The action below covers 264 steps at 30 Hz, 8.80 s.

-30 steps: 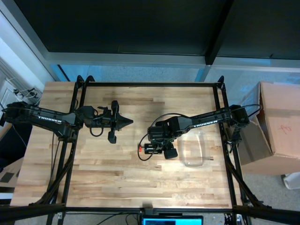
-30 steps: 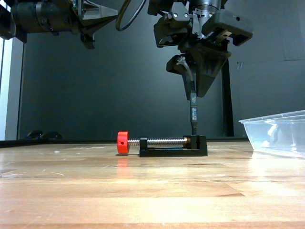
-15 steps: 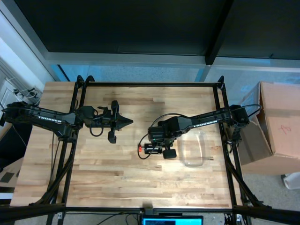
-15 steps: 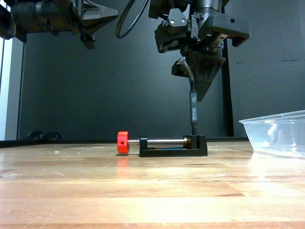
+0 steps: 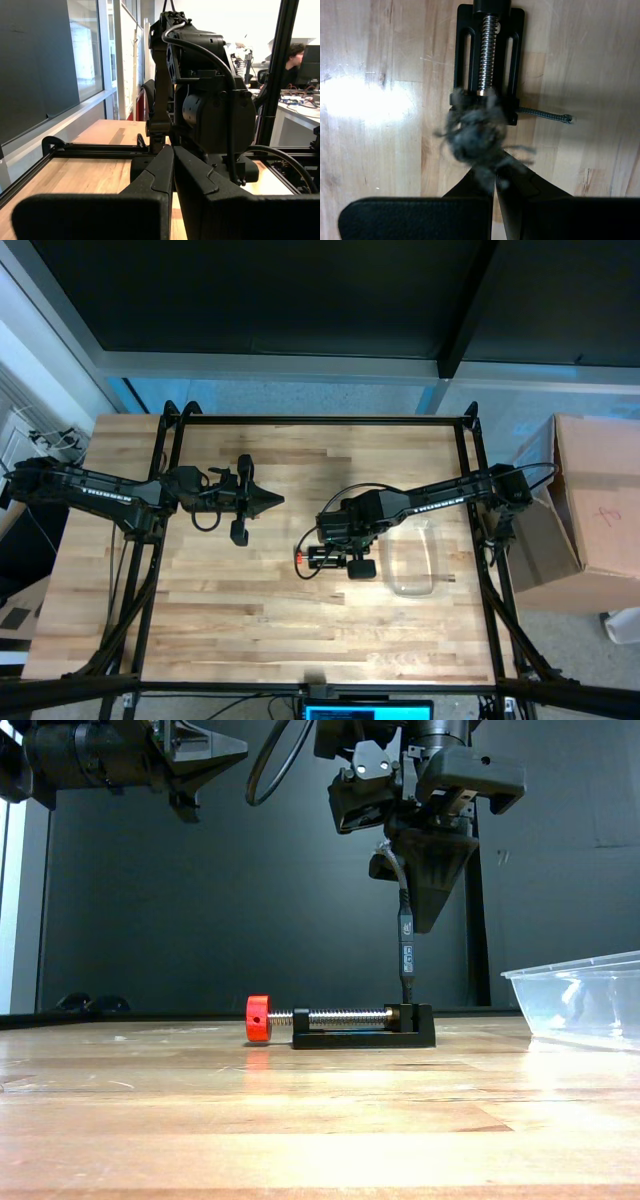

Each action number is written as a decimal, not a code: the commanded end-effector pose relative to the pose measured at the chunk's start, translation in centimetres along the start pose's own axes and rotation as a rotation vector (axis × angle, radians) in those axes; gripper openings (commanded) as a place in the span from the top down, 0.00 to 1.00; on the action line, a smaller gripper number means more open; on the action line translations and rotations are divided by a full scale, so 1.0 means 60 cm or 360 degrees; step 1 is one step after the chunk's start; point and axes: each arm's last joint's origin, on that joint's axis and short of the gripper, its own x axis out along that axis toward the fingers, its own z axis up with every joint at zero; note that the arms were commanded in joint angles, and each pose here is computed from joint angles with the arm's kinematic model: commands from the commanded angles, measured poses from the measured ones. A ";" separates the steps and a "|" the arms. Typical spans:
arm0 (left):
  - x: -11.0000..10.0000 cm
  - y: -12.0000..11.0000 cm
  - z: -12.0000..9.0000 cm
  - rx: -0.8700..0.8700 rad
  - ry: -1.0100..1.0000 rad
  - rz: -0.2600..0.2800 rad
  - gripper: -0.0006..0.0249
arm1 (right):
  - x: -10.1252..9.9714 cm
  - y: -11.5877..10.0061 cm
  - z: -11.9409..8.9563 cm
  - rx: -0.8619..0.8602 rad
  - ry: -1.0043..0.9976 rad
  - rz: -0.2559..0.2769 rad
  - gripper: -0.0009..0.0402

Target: Remove the USB-C connector from the USB-C receptacle and place in the container

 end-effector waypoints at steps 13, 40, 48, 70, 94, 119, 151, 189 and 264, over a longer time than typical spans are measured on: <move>0.000 0.000 0.000 0.0001 0.0000 0.0001 0.97 | -0.106 -0.001 -0.047 0.0065 -0.0128 0.0012 0.98; 0.000 0.000 0.000 0.0001 0.0001 0.0001 0.98 | -0.134 0.003 -0.058 0.0108 -0.0209 0.0025 0.98; 0.000 0.000 0.000 0.0001 0.0001 0.0001 0.98 | -0.131 0.024 -0.046 0.0093 -0.0320 0.0055 0.92; 0.000 0.000 0.000 0.0001 0.0000 0.0000 0.98 | -0.010 0.030 0.010 0.0201 -0.0151 -0.0020 0.52; 0.000 0.000 0.000 0.0001 0.0001 0.0000 0.98 | 0.001 0.030 0.012 0.0190 -0.0142 -0.0041 0.98; 0.000 0.000 0.000 0.0001 0.0001 0.0001 0.98 | -0.056 0.029 0.011 0.0187 -0.0214 -0.0037 0.98; 0.000 0.000 0.000 0.0001 0.0001 0.0001 0.98 | -0.128 0.039 -0.083 0.0178 -0.0227 -0.0013 0.98; 0.000 0.000 0.000 0.0001 0.0001 0.0001 0.98 | -0.013 0.042 -0.284 0.0303 -0.0061 -0.0016 0.89; 0.000 0.000 0.000 0.0001 0.0001 0.0001 0.98 | -0.140 -0.051 -0.218 0.0132 -0.2267 -0.0124 0.98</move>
